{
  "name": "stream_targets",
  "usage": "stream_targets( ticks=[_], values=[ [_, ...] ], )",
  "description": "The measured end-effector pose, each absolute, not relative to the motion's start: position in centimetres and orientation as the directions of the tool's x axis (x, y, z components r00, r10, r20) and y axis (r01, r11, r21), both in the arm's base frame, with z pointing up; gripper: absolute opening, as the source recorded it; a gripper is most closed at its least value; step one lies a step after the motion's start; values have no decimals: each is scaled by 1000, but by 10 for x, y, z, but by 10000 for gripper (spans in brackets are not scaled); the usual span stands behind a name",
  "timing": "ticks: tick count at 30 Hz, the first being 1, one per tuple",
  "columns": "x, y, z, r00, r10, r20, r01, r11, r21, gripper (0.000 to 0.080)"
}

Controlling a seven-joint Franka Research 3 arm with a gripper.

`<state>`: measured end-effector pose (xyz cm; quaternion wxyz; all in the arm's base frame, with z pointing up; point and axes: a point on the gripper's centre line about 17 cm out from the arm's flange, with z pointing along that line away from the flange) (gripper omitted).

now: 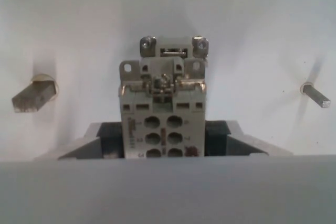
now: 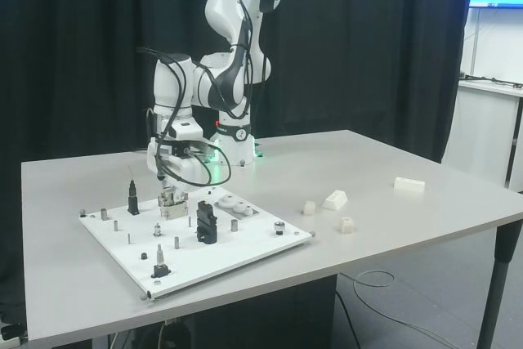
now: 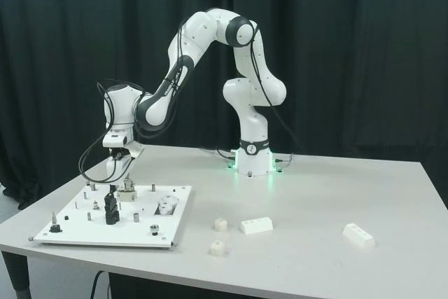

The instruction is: Insert waterproof.

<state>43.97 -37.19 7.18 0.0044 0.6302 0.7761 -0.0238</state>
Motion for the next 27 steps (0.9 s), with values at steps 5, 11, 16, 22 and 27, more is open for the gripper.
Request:
stream_targets(
  ticks=[5, 11, 16, 22, 27],
  values=[
    [440, -372, 72, -204, 978, -38, 979, 203, -30, 311],
    [441, -371, 72, -199, 979, -36, 980, 199, -26, 311],
    [442, -371, 72, -189, 981, -35, 982, 189, -22, 311],
    [443, -370, 72, -169, 985, -32, 986, 169, -14, 311],
    [443, -369, 71, -160, 987, -31, 987, 160, -13, 311]
  ],
)
